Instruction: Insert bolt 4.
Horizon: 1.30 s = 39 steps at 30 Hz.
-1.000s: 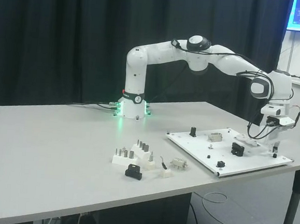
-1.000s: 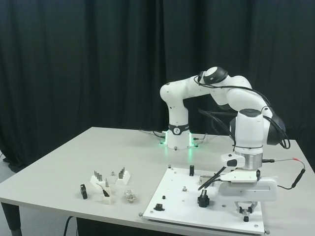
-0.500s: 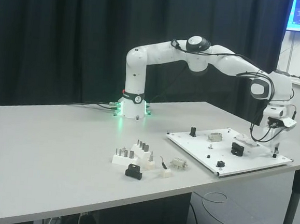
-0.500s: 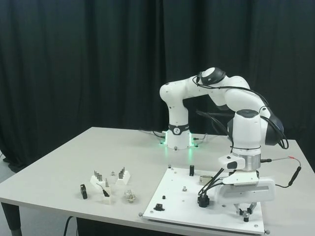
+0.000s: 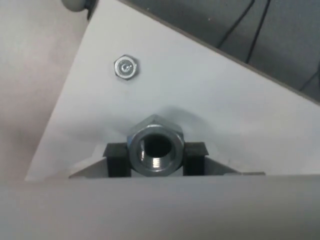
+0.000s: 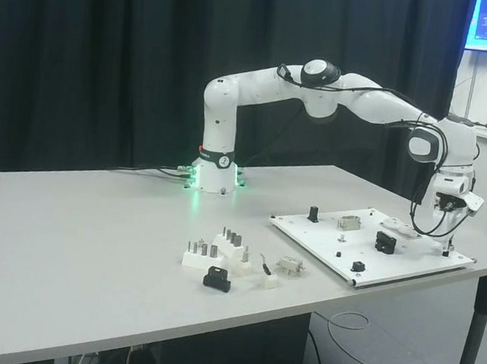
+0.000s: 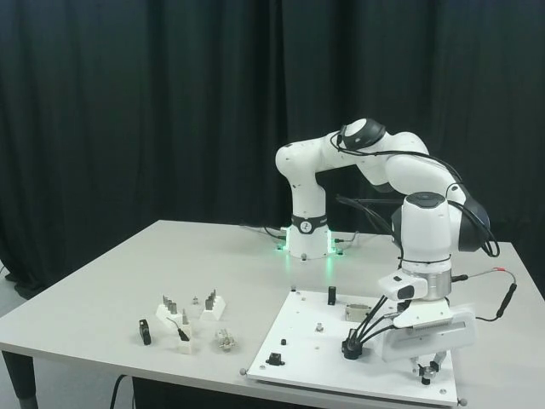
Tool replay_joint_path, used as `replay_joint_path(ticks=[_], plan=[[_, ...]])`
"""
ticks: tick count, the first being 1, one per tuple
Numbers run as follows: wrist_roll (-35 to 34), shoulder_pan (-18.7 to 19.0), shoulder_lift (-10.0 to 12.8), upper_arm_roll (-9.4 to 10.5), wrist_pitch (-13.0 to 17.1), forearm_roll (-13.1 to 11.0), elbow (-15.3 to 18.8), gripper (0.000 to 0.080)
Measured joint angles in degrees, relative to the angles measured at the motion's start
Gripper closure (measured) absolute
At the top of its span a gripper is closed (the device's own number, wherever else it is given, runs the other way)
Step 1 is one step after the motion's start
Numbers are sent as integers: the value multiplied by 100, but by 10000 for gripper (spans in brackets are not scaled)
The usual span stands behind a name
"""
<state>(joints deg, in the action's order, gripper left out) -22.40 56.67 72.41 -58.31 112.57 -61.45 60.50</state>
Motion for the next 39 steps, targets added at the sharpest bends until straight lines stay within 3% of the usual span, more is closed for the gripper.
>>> replay_joint_path(ticks=[29,39], plan=[[65,-91,2,120,-148,156,-170,578],[-141,-91,5,162,-48,424,-194,578]])
